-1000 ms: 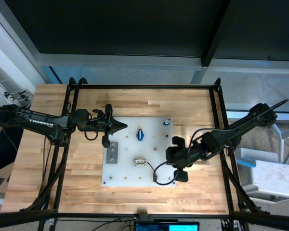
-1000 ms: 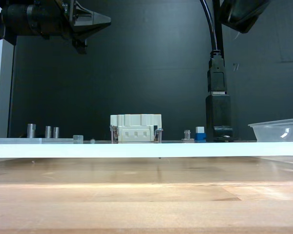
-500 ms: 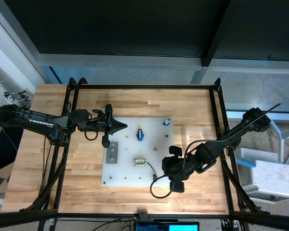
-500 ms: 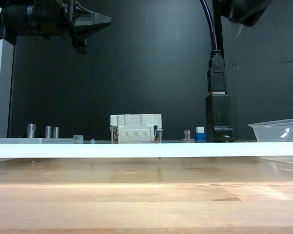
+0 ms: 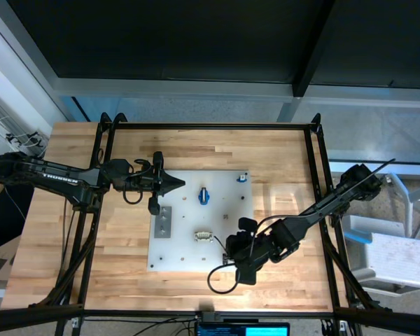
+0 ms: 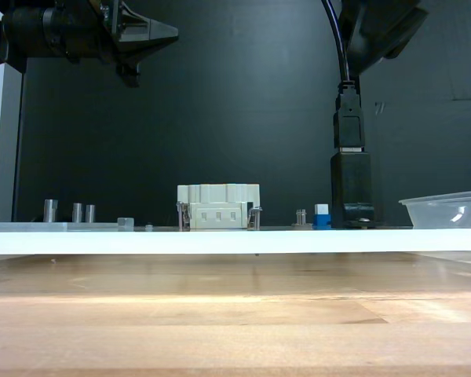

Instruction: Remove the USB connector from the USB hub and place in the container

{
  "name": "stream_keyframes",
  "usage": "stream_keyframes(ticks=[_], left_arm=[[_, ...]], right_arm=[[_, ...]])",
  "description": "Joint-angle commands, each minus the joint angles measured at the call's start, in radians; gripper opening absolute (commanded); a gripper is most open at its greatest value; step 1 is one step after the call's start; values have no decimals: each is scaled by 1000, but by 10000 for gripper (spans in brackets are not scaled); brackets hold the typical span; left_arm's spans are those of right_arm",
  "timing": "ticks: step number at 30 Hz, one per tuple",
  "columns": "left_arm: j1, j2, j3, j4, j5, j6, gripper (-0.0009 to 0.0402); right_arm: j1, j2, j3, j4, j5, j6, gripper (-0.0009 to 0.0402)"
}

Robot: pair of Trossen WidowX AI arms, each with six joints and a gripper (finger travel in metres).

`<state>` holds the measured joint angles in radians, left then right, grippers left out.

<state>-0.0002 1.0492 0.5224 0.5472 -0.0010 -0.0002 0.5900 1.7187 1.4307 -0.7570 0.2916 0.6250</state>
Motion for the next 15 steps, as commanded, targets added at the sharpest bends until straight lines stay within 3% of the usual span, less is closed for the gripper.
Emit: stream_keyframes(ticks=[1,15], left_arm=[[0,0,0,0,0,0,1],[0,0,0,0,0,0,1]], right_arm=[[1,11,0,7,2,-1,169],[-5,73,0,25,4,-1,169]])
